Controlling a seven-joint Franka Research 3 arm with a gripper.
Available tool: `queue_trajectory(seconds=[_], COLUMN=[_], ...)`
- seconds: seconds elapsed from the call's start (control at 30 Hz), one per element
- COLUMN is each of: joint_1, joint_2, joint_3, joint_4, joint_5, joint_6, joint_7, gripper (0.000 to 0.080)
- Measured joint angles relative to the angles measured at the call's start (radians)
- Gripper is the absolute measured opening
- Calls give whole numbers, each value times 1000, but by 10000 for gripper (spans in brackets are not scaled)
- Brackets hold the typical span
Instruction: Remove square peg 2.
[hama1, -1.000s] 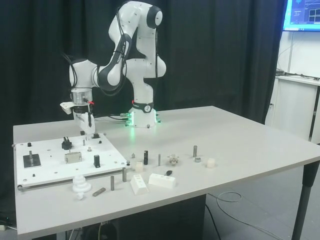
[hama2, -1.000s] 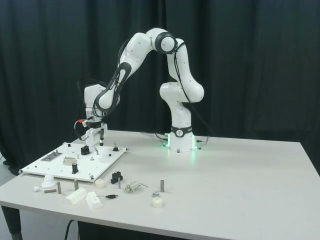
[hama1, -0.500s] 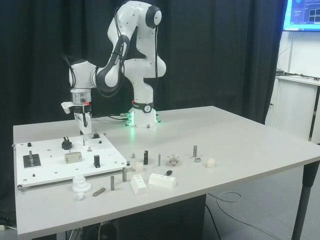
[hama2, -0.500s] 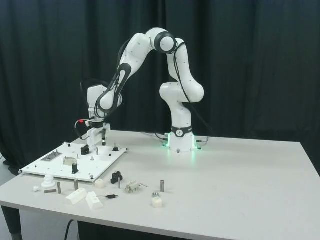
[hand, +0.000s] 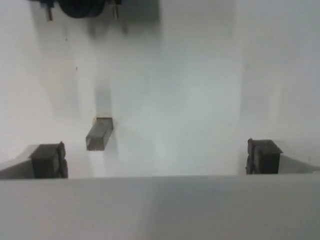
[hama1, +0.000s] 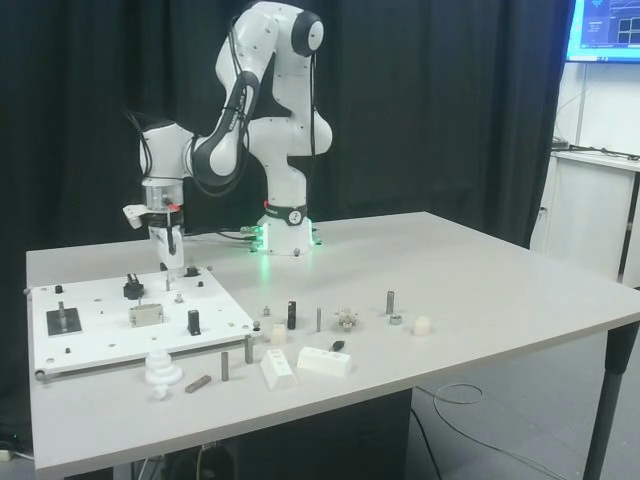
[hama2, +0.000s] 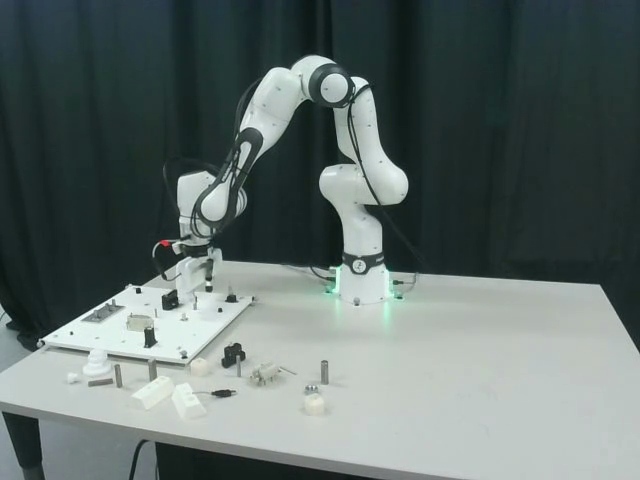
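in the wrist view the gripper (hand: 156, 157) looks down on the white board (hand: 200, 100) with its two black fingertips (hand: 49, 160) spread wide and nothing between them. a short grey square peg (hand: 99, 134) stands upright in the board, between the fingertips but much nearer one of them, touching neither. a black fixture (hand: 80, 7) sits at the far edge of this view. in the first room view the white arm (hama1: 255, 90) reaches over to the far side of the board (hama1: 135, 315), the gripper (hama1: 167, 258) hanging just above the small peg (hama1: 168, 284) on it. loose parts lie on the grey table (hama1: 450, 280) beside the board. in the second room view the gripper (hama2: 195, 272) hovers over the board's (hama2: 150, 320) back half, above the peg (hama2: 194, 299), with nothing in its grasp.
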Motion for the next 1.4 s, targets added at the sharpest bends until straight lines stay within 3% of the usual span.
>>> queue_trajectory(seconds=[0.3, 0.8, 1.4], joint_1=[1, 2, 4], joint_2=[10, 30, 53], joint_3=[2, 7, 17], joint_4=[-1, -1, 2], joint_5=[4, 79, 108], joint_6=[7, 10, 28], joint_7=[-1, -1, -24], gripper=[800, 800, 800])
